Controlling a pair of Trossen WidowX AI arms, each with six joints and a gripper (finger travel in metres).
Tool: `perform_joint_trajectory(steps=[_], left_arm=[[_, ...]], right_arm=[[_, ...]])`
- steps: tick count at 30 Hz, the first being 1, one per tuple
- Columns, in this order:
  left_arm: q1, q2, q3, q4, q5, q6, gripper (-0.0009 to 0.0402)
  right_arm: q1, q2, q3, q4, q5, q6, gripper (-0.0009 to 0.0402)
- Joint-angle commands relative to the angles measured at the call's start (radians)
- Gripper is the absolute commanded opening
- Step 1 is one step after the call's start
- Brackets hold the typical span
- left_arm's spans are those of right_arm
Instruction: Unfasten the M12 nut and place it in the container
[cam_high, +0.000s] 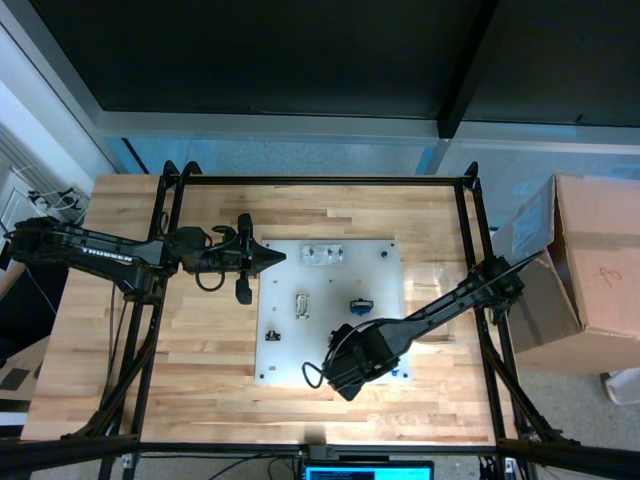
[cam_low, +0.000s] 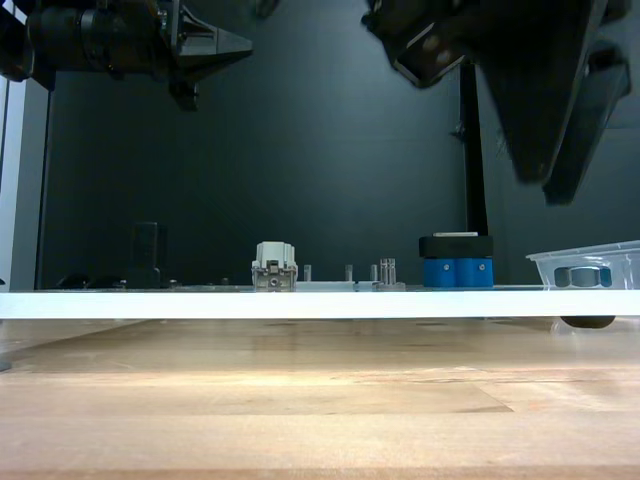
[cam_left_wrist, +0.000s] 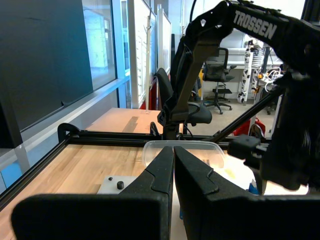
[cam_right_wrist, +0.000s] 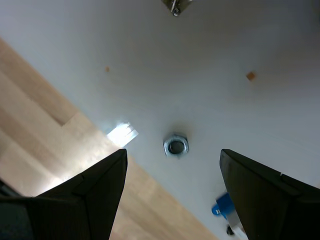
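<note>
Wooden table (cam_high: 200, 330) carries the board (cam_high: 380, 275), where you find the nut (cam_right_wrist: 167, 145) on its stud (cam_right_wrist: 176, 146) under the right gripper (cam_right_wrist: 172, 154), fingers apart, its arm hiding both from above; the left gripper (cam_left_wrist: 173, 165), fingers together, hovers at the board's left edge.

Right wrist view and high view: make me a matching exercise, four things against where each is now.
Things:
1. M12 nut
2. left gripper
3. right gripper
4. container

Places:
A. jaws open, above the nut
B. on the table, right of the board
C. jaws shut, over the board's far left corner
D. run down on its stud, near the board's near edge

Pairs: 1-D, 2-C, 3-A, 4-B
</note>
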Motion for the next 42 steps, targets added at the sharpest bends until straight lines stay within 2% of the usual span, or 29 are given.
perform_joint_trajectory(steps=[1, 12, 31, 36, 42], left_arm=[[0.000, 0.000, 0.000, 0.000, 0.000, 0.000, 0.0000], [0.000, 0.000, 0.000, 0.000, 0.000, 0.000, 0.0000], [0.000, 0.000, 0.000, 0.000, 0.000, 0.000, 0.0000], [0.000, 0.000, 0.000, 0.000, 0.000, 0.000, 0.0000], [0.000, 0.000, 0.000, 0.000, 0.000, 0.000, 0.0000]], right_arm=[[-0.005, 0.025, 0.000, 0.010, -0.002, 0.001, 0.0259], [-0.017, 0.070, 0.000, 0.046, -0.006, -0.026, 0.0248], [-0.021, 0.080, 0.000, 0.058, -0.016, -0.078, 0.0033], [-0.021, 0.080, -0.001, 0.063, -0.016, -0.098, -0.0001], [-0.021, 0.080, -0.001, 0.064, -0.016, -0.158, 0.0004]])
